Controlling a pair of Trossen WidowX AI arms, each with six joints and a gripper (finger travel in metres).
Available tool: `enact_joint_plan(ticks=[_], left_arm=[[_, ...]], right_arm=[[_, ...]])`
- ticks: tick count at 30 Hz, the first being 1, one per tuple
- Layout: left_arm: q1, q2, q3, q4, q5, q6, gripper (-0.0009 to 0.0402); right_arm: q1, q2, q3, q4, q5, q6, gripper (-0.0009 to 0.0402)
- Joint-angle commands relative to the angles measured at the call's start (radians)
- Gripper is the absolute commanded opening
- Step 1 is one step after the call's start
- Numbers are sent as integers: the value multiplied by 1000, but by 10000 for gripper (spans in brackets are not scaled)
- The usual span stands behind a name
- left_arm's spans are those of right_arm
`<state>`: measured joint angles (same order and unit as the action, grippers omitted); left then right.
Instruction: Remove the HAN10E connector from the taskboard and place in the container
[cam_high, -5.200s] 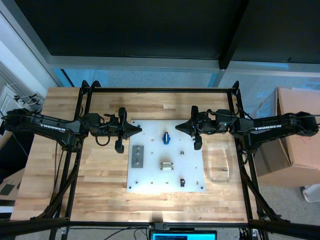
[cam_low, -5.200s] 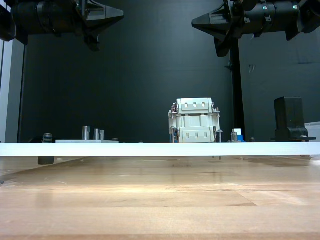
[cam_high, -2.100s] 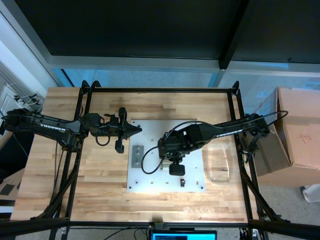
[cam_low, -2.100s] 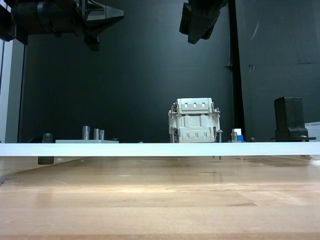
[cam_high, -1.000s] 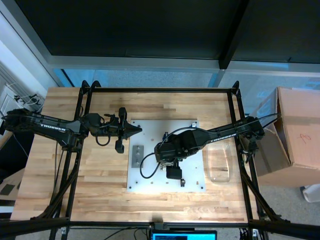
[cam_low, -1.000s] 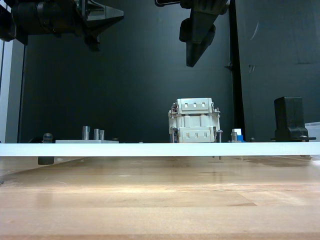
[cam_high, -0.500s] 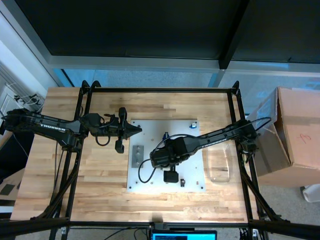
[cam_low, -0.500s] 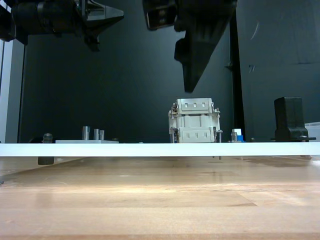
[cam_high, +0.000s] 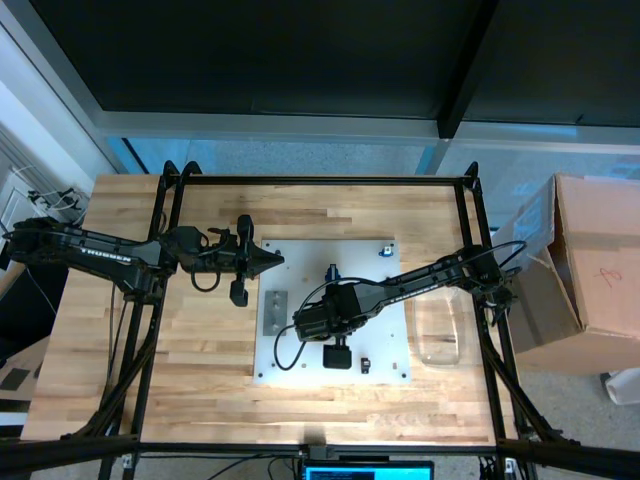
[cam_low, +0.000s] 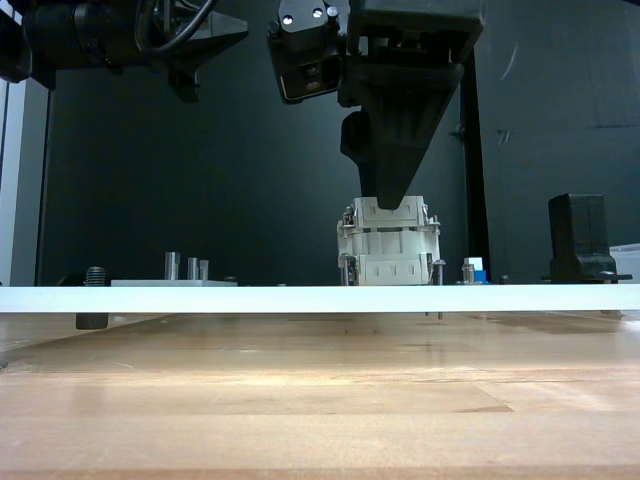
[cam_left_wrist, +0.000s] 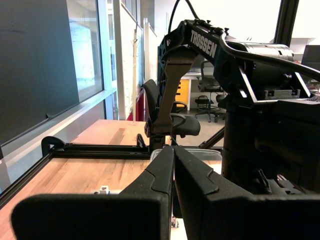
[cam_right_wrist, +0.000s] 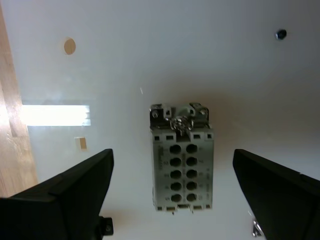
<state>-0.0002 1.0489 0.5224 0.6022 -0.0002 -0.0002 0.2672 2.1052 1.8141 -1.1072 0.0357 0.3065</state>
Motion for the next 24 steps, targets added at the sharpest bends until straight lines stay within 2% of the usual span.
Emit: enact_joint_plan(ticks=[1,4,16,21,24], left_arm=[[0,0,0,0,0,0,0],[0,0,0,0,0,0,0],[0,0,0,0,0,0,0],[0,0,0,0,0,0,0],[0,0,0,0,0,0,0]], right_arm=[[1,-1,-6,1,3,0,284],[1,-1,-14,2,27,0,242],[1,-2,-14,2,24,-1,56],[2,-10,-14,2,24,-1,7],[2,-19,-13,1,24,0,0]])
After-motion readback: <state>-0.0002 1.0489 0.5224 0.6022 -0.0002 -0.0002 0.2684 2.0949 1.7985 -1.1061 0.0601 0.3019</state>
